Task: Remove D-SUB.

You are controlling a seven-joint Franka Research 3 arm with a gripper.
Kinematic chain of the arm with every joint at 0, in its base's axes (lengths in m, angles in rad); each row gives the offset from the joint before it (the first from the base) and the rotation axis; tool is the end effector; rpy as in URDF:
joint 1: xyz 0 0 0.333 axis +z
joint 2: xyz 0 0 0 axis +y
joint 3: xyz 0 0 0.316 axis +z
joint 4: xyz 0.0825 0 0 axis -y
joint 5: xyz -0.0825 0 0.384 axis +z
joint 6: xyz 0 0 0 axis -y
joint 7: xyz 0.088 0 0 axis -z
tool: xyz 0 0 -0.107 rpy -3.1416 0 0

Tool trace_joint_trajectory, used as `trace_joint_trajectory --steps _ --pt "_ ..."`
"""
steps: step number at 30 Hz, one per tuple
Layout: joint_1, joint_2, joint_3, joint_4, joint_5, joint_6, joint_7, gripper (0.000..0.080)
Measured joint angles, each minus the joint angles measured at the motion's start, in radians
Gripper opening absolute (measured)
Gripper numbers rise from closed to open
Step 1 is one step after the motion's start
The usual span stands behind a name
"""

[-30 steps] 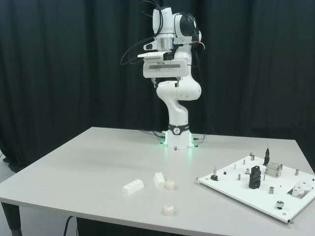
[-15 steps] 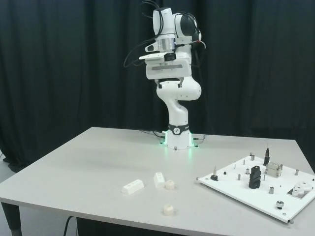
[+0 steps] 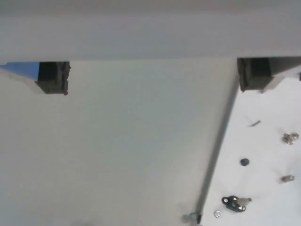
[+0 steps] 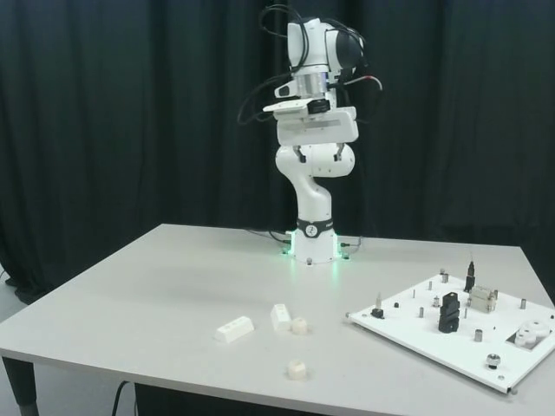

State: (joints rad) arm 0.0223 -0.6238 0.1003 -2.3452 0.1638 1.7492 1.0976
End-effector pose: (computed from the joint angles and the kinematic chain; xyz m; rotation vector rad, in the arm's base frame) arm 0.3612 0.0655 0.5562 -2.6542 1.4848 0.0559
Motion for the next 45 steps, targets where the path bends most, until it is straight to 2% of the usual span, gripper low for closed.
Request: trace_joint_trajectory --steps 8,13,26,36,45 --pt "0.001 0.037 0.077 0.0 0.037 0.046 0.101 0.08" --pt "0.001 0.06 0.128 0.0 0.066 0.081 0.214 0.08" --pt "0.003 0.123 0.27 0.008 0.119 0.195 0.407 0.08" --pt "0.003 0.194 0.36 0.044 0.125 0.275 0.563 0.08" --pt "0.003 0.279 0.417 0.081 0.113 0.348 0.636 0.08"
